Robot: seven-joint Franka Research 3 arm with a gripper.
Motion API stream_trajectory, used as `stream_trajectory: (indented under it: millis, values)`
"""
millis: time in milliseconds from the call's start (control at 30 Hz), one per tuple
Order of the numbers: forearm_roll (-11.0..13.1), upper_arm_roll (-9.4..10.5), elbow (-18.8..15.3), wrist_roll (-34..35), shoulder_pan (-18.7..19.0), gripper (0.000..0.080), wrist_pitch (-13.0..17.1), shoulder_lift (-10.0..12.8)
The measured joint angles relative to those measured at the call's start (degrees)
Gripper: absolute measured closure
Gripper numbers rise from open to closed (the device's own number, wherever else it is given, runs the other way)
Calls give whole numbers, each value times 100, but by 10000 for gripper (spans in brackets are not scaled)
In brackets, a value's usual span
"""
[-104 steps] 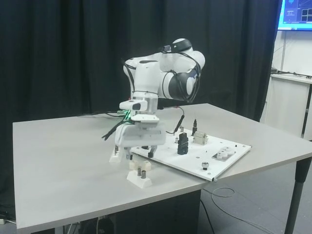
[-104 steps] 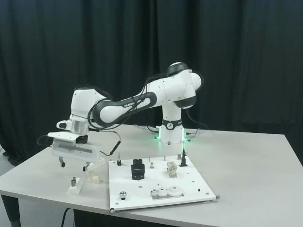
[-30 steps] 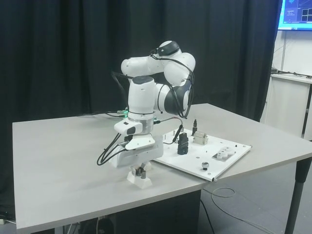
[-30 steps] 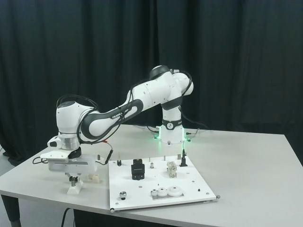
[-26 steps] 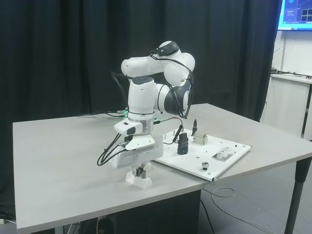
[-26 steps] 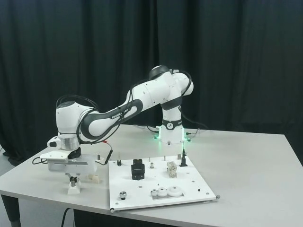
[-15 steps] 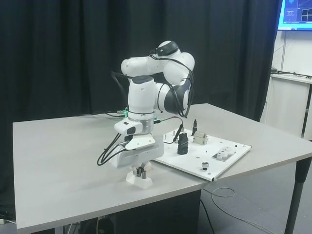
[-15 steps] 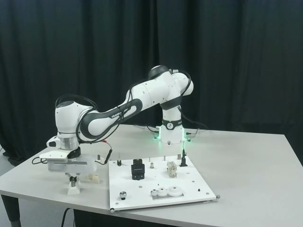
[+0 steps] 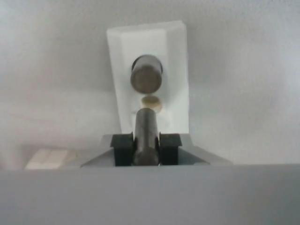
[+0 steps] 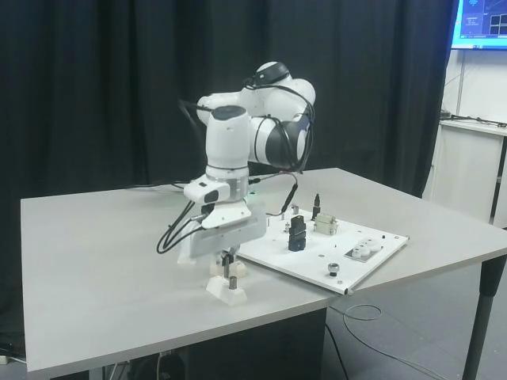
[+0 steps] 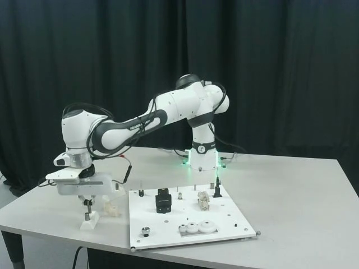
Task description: Pick round peg 3.
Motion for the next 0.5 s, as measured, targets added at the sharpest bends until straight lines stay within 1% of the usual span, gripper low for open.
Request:
stream_trajectory:
  millis: [167,267,500]
  values:
    - [7,-202,106,6,2,690,-286,-2]
    - [15,-281,153,13,3,690,-378,-3]
    - [27,-344,212,62,3,690,-439,-4]
